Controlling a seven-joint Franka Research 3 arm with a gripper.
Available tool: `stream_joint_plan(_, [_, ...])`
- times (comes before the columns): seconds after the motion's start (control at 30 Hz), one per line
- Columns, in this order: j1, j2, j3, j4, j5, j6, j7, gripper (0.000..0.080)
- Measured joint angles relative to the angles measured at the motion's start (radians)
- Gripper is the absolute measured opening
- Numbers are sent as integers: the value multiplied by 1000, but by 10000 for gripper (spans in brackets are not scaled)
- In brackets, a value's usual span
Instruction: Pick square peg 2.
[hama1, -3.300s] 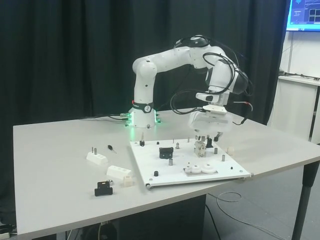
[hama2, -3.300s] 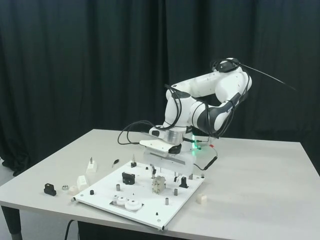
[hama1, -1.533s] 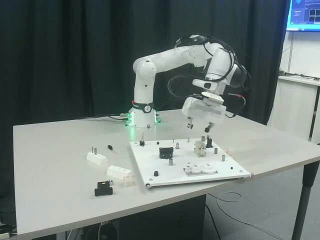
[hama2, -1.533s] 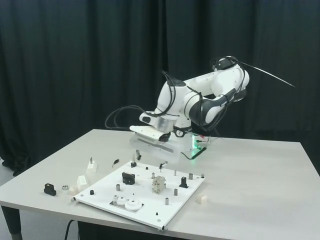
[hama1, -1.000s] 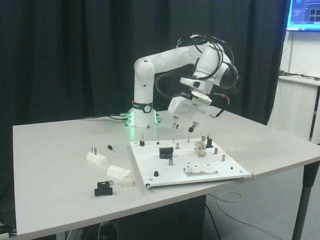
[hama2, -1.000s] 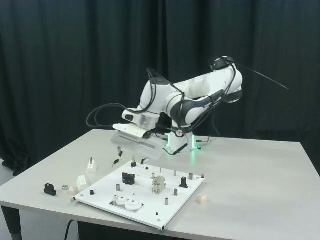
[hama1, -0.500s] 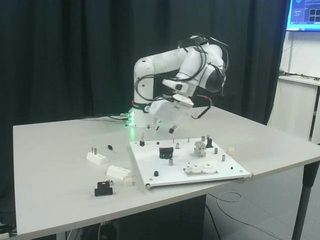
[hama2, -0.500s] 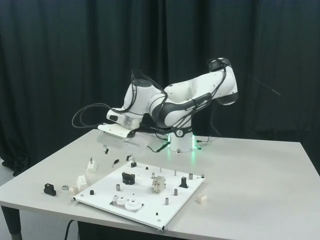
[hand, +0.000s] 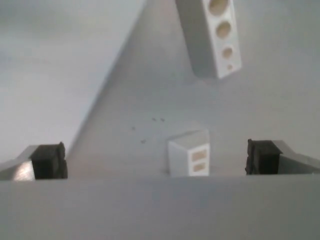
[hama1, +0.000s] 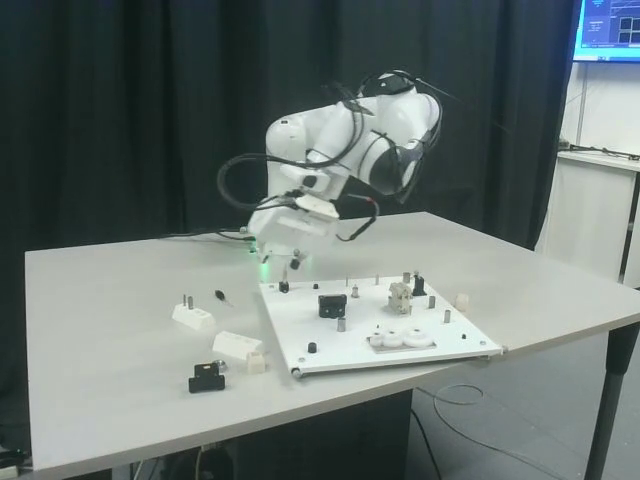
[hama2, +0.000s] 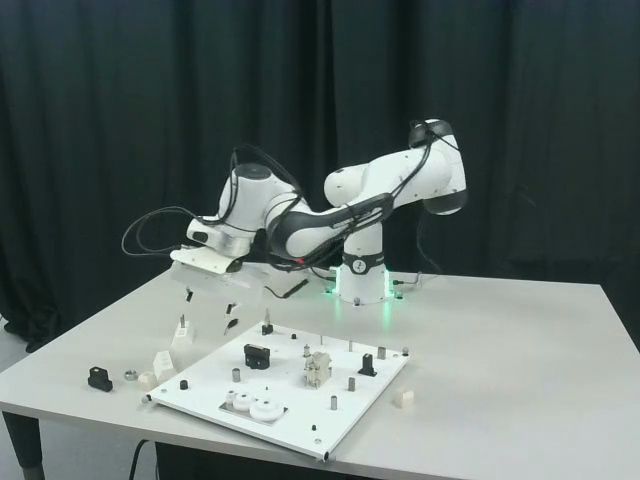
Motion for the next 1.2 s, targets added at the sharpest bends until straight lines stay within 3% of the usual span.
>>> stream_joint_plan(0.37, [-100, 21, 9, -23, 83, 18, -167, 800])
stream_joint_plan(1.2, [-291, 28, 61, -13, 157, 22, -399, 800])
